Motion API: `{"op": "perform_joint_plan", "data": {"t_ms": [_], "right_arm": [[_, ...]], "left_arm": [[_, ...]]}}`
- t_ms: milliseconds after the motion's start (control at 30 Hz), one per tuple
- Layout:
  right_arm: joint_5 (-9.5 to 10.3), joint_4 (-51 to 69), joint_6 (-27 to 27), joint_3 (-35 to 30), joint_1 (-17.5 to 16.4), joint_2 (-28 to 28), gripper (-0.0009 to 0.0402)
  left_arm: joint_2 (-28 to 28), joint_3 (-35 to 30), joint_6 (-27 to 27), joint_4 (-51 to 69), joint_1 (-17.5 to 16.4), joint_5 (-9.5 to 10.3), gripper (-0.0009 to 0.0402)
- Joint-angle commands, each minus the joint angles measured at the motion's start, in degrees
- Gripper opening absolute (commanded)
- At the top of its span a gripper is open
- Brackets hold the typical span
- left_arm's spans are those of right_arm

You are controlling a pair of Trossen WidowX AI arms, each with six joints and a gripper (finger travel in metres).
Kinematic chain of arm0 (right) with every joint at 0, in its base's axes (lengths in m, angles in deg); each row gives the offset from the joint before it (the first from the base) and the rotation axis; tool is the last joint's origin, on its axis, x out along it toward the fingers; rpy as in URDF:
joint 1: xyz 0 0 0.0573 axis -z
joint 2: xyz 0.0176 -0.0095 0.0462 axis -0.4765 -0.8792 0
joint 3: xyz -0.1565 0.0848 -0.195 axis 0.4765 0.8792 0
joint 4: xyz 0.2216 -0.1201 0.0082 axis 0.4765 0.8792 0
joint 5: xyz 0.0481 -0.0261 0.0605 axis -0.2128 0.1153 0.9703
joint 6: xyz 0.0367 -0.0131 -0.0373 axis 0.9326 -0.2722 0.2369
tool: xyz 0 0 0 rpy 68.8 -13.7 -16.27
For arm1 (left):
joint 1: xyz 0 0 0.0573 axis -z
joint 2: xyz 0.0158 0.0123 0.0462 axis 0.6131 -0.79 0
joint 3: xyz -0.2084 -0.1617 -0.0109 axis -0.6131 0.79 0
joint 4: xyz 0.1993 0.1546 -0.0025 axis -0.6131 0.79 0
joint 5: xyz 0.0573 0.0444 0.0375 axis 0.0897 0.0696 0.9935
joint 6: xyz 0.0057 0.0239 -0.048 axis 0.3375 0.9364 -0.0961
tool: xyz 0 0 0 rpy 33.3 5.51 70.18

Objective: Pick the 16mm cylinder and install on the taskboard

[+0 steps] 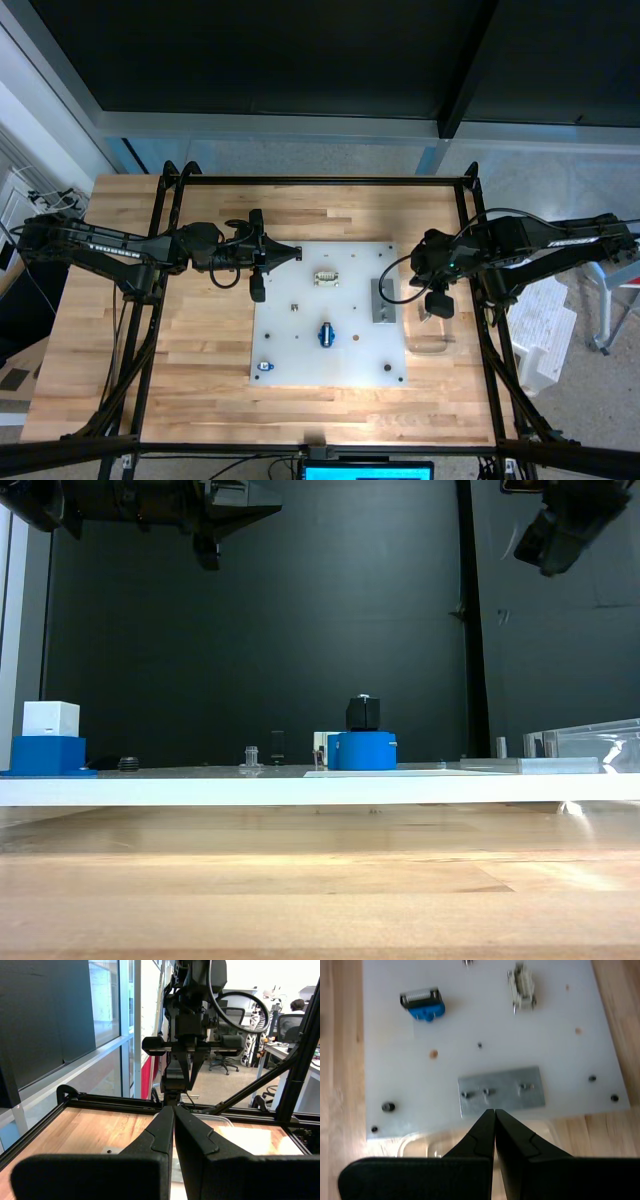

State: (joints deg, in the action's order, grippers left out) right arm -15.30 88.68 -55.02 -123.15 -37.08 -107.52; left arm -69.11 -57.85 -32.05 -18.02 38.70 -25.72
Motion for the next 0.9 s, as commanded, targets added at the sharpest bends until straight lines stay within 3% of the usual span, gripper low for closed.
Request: {"op": "perform_joint_plan", "data": {"t_ms": [33,500,667,900], "right_arm": [[0.07,2.8,0.9,0.1,-0.4,-0.4,0.0000],[0.04,13.6,3.9,0.1,-3.8,-1.7,0.0000],[0.02,13.9,3.9,0.1,-6.5,-3.1,0.0000],[-0.02,14.0,4.0,0.2,-7.1,-3.6,0.0005]], "left_arm": [[0.0,0.0,0.0,0.0,0.0,0.00,0.0001],[0.0,0.0,0.0,0.0,0.0,0.00,0.0001],[0.0,0.0,0.0,0.0,0.0,0.00,0.0001],[0.0,0.0,0.0,0.0,0.0,0.00,0.0001]]}}
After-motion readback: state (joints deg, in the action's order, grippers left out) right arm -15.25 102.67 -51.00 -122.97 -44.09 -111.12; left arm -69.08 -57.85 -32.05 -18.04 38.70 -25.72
